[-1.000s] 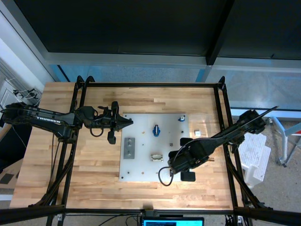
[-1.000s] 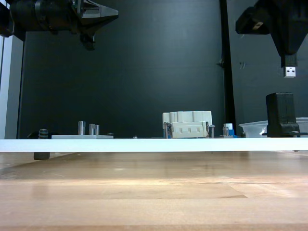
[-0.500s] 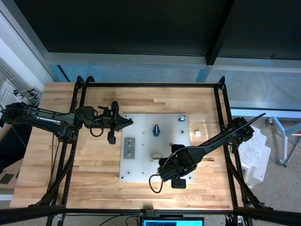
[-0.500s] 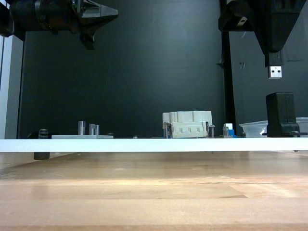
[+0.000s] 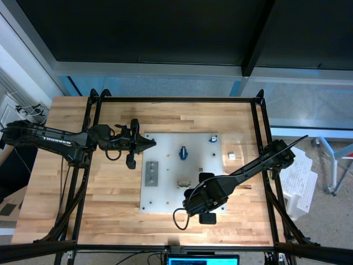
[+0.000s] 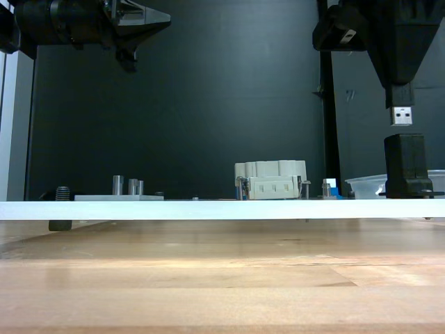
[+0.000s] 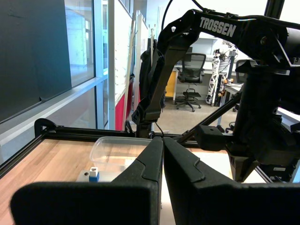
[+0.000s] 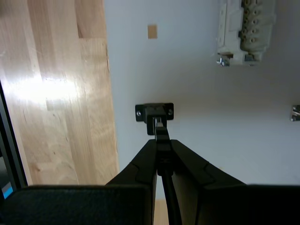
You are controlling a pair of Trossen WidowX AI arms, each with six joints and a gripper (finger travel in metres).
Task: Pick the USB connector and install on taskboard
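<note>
The white taskboard (image 5: 165, 194) lies flat in the middle of the table. My right gripper (image 5: 201, 200) hangs over its near right part, shut on the USB connector (image 6: 401, 115), whose silver plug points straight down. The plug's tip is a small gap above the black socket (image 6: 405, 164), nearly in line with it. Seen from the right wrist, the connector (image 8: 161, 132) sticks out from between the shut fingers (image 8: 140, 161) right over the socket (image 8: 154, 112). My left gripper (image 5: 148, 144) hovers high at the board's far left corner, shut and holding nothing.
On the board stand a grey metal block (image 5: 151, 173), a blue fitting (image 5: 183, 153) and a multi-pin connector (image 6: 271, 179). A clear plastic tray (image 5: 234, 144) sits off the board's far right corner. A black cable (image 5: 179, 217) loops from the right gripper.
My right gripper has carried the USB connector leftward and toward the near edge, then down, so the plug now hangs just above the black socket. The left arm has not moved.
</note>
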